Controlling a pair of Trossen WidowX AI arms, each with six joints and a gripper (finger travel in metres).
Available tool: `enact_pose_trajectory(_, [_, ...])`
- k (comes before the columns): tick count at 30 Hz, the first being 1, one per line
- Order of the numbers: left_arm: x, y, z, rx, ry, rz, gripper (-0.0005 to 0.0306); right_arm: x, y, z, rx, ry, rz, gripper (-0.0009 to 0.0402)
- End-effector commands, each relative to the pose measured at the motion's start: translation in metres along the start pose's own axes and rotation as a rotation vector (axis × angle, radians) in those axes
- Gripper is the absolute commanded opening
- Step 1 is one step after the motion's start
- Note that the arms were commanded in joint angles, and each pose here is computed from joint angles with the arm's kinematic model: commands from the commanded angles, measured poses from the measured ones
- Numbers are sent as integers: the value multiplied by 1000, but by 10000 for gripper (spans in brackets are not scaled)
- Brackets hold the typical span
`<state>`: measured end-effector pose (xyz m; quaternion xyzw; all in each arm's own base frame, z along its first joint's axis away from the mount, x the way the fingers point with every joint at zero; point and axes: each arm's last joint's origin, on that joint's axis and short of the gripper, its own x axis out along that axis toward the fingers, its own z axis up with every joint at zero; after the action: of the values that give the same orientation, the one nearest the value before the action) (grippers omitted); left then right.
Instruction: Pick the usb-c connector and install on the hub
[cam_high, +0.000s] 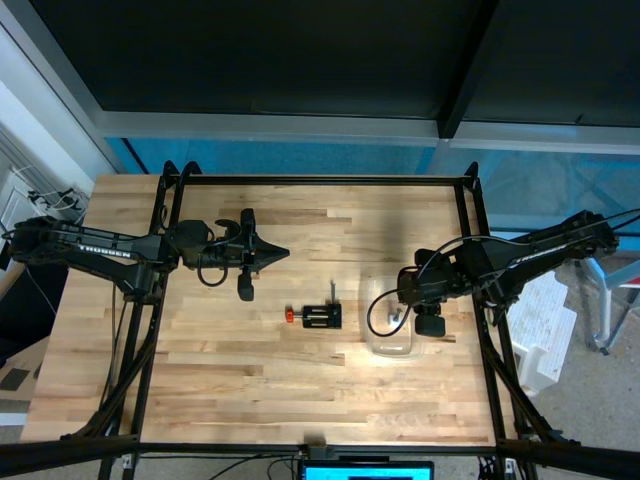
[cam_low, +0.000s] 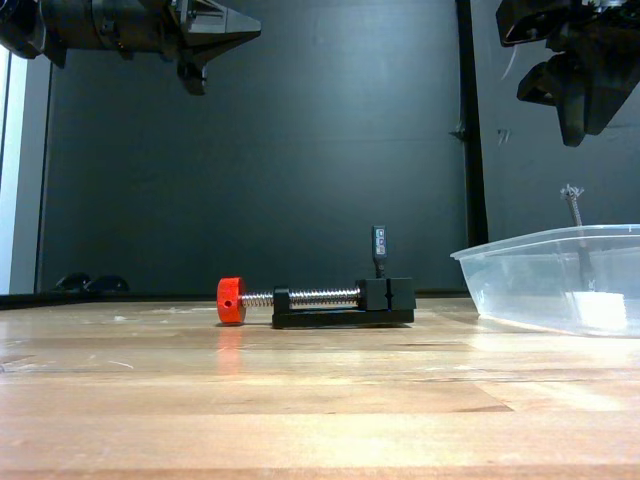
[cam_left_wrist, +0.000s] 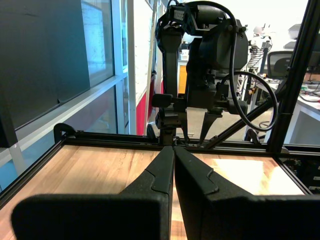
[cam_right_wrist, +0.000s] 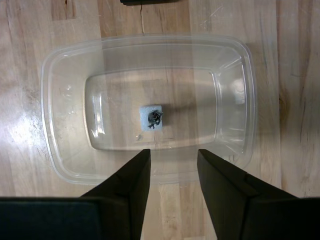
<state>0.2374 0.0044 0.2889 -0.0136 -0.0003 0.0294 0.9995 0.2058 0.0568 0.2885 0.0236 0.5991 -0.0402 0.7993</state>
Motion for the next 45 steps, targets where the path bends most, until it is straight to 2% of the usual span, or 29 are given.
enact_pose_trajectory(1, [0,0,0,0,0,0,0,0,0,0,0,1,0,151])
enact_pose_trajectory(11, [0,0,0,0,0,0,0,1,1,-1,-3,4,-1,170])
enact_pose_trajectory(16, [0,0,0,0,0,0,0,13,4,4,-9,53,-22,170])
enact_pose_trajectory(22, [0,0,0,0,0,0,0,25,8,10,-15,82,-34,170])
enact_pose_trajectory(26, [0,0,0,0,0,0,0,34,10,13,-21,97,-64,170])
enact_pose_trajectory(36, [0,0,0,0,0,0,0,54,15,7,-31,103,-61,170])
enact_pose_trajectory(45, [0,0,0,0,0,0,0,68,23,11,-53,112,-60,170])
